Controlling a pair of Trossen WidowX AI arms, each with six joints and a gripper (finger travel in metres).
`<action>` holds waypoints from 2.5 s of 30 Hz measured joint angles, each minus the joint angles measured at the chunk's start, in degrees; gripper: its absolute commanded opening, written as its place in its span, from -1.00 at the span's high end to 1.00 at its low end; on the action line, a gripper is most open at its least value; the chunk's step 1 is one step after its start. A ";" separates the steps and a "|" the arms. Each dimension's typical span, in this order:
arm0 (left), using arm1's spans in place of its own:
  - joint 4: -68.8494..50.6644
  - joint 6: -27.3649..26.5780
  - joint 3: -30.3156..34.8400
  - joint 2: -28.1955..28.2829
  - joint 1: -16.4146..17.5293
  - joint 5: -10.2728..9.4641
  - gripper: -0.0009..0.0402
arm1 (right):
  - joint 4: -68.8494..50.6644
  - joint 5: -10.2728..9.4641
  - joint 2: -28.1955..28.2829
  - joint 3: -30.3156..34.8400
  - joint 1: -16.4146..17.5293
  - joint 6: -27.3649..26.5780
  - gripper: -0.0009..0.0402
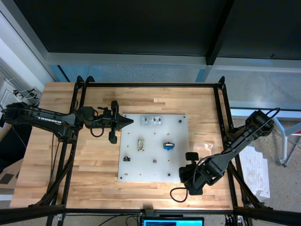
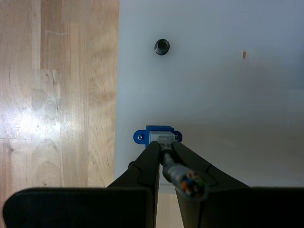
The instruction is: Pick the RJ45 connector and install on taskboard
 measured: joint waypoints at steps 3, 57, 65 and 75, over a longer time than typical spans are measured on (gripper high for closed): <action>-0.02 0.00 0.02 0.00 0.00 0.00 0.96 | 0.02 0.00 0.02 0.00 0.00 0.00 0.96; 0.00 0.00 0.02 0.00 0.00 -0.02 0.96 | -8.92 -0.85 -7.02 4.07 -0.22 2.60 0.00; 0.00 0.00 0.02 0.00 0.00 -0.02 0.96 | -10.03 -0.61 -13.03 4.09 -4.20 1.51 0.00; -0.02 0.00 0.02 0.00 0.00 0.00 0.96 | -10.73 0.52 -20.68 4.09 -14.47 -9.29 0.00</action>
